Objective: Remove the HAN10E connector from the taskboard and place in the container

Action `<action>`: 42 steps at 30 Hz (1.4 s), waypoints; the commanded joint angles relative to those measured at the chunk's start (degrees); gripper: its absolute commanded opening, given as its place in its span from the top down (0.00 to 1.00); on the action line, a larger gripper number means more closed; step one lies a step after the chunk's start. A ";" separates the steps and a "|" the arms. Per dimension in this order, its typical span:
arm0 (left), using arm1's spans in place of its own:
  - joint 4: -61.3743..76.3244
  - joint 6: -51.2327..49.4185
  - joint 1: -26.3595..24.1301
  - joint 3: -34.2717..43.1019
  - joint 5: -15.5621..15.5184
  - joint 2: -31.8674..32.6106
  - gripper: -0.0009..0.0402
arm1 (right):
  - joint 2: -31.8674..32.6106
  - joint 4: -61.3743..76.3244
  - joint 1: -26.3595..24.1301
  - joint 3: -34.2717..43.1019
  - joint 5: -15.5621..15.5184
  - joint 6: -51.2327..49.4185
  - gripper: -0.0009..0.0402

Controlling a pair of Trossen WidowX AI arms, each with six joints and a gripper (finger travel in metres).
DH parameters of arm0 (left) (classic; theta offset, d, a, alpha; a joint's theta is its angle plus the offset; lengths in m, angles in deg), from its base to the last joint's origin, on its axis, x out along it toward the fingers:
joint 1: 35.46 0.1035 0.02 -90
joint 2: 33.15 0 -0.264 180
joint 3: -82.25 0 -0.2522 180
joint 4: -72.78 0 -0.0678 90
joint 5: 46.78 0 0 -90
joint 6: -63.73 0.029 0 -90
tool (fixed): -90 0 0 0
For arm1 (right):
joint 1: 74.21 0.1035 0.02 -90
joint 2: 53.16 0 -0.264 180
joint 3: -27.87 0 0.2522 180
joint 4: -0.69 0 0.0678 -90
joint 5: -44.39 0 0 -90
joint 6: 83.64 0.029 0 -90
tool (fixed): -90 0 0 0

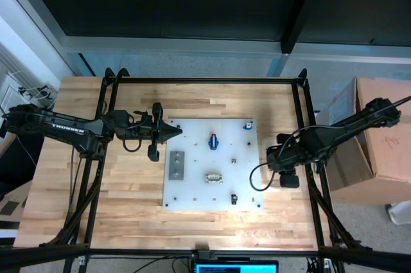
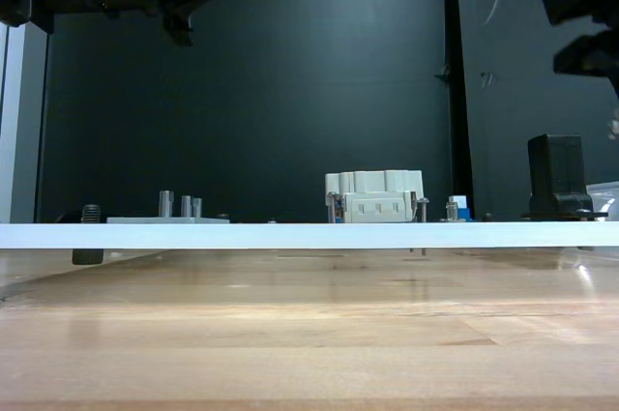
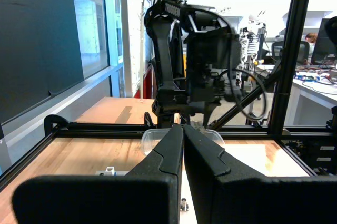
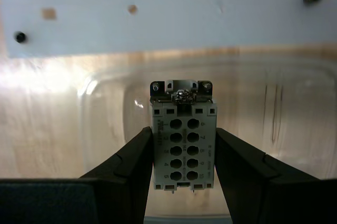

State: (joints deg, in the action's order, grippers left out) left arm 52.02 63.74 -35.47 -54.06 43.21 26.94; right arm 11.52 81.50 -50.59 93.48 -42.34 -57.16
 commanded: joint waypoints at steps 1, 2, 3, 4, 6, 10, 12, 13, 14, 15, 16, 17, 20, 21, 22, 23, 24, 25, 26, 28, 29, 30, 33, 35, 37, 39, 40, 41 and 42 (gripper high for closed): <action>0.00 0.00 0.00 0.02 0.00 0.00 0.98 | -1.92 -0.17 0.07 -2.80 -0.09 0.33 0.95; 0.00 0.00 0.02 0.02 0.00 0.02 0.98 | -2.23 -0.46 0.07 -3.54 -0.07 0.33 0.95; 0.00 0.00 0.00 0.02 0.00 0.00 0.98 | -2.34 -0.85 0.09 -4.24 -0.07 0.35 0.95; 0.00 0.00 0.00 0.02 0.00 0.02 0.98 | -2.34 -1.22 0.11 -4.94 -0.07 0.35 0.95; 0.00 0.00 0.00 0.02 0.02 0.02 0.98 | -2.32 -2.54 0.15 -6.49 -0.04 0.72 0.95; 0.00 0.00 0.02 0.02 0.00 0.02 0.98 | -2.32 -6.84 0.15 -10.71 -0.13 2.27 0.93; 0.00 0.00 0.00 0.02 0.00 0.02 0.98 | -2.32 -8.11 0.17 -12.66 -0.48 3.34 0.90; 0.00 0.00 0.02 0.02 0.00 0.02 0.98 | -2.32 -8.28 0.17 -13.33 -0.46 3.67 0.88; 0.00 0.00 0.00 0.02 0.00 0.02 0.98 | -2.29 -8.28 0.22 -13.86 -0.44 4.24 0.85; 0.00 0.00 0.02 0.02 0.00 0.02 0.98 | -2.23 -8.31 0.24 -14.16 -0.44 4.83 0.82; 0.00 0.00 0.00 0.02 0.00 0.00 0.98 | -2.21 -8.44 0.26 -14.34 -0.44 5.14 0.78; 0.00 0.00 0.02 0.02 0.00 0.00 0.98 | -2.21 -8.50 0.26 -14.38 -0.44 5.73 0.74; 0.00 0.00 0.02 0.02 0.00 0.02 0.98 | -2.21 -8.50 0.28 -14.38 -0.35 6.38 0.61; 0.00 0.00 0.02 0.02 0.00 0.02 0.98 | -2.21 -8.52 0.31 -14.38 -0.35 6.43 0.57; 0.00 0.00 0.00 0.02 0.02 0.02 0.98 | -2.21 -8.52 0.33 -14.38 -0.35 6.54 0.53; 0.00 0.00 0.02 0.02 0.00 0.02 0.98 | -2.21 -8.52 0.33 -14.38 -0.39 6.82 0.49; 0.00 0.00 0.00 0.02 0.00 0.02 0.98 | -2.21 -8.50 0.33 -14.38 -0.50 7.26 0.45; 0.00 0.00 0.00 0.02 0.00 0.02 0.98 | -2.21 -8.48 0.35 -14.32 -0.50 7.63 0.42; 0.00 0.00 0.02 0.02 0.00 0.02 0.98 | -2.21 -8.46 0.39 -14.25 -0.50 7.65 0.39; 0.00 0.00 0.00 0.02 0.00 0.02 0.98 | -2.23 -8.41 0.42 -14.12 -0.50 7.78 0.34; 0.00 0.00 0.00 0.02 0.00 0.02 0.98 | -2.23 -8.37 0.42 -14.05 -0.50 7.76 0.32; 0.00 0.00 0.00 0.02 0.00 0.02 0.98 | -2.23 -8.28 0.44 -13.97 -0.48 7.76 0.31; 0.00 0.00 0.02 0.02 0.00 0.02 0.98 | -2.23 -8.20 0.44 -13.81 -0.48 7.72 0.29; 0.00 0.00 0.00 0.02 0.00 0.02 0.98 | -2.23 -8.17 0.46 -13.68 -0.44 7.74 0.29; 0.00 0.00 0.00 0.02 0.02 0.02 0.98 | -2.23 -7.96 0.50 -13.49 -0.44 7.74 0.30; 0.00 0.00 0.02 0.02 0.00 0.02 0.98 | -2.23 -7.39 0.52 -13.05 -0.44 7.74 0.31; 0.00 0.00 0.00 0.02 0.00 0.02 0.98 | -2.23 -7.10 0.52 -12.79 -0.44 7.74 0.31; 0.00 0.00 0.00 0.02 0.00 0.02 0.98 | -2.23 -6.86 0.55 -12.48 -0.44 7.74 0.32; 0.00 0.00 0.02 0.02 0.00 0.02 0.98 | -2.23 -6.56 0.55 -12.15 -0.39 7.74 0.33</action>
State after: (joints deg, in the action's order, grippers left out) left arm 52.02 63.72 -35.47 -54.06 43.21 26.94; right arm 9.29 74.59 -50.07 80.89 -42.83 -49.40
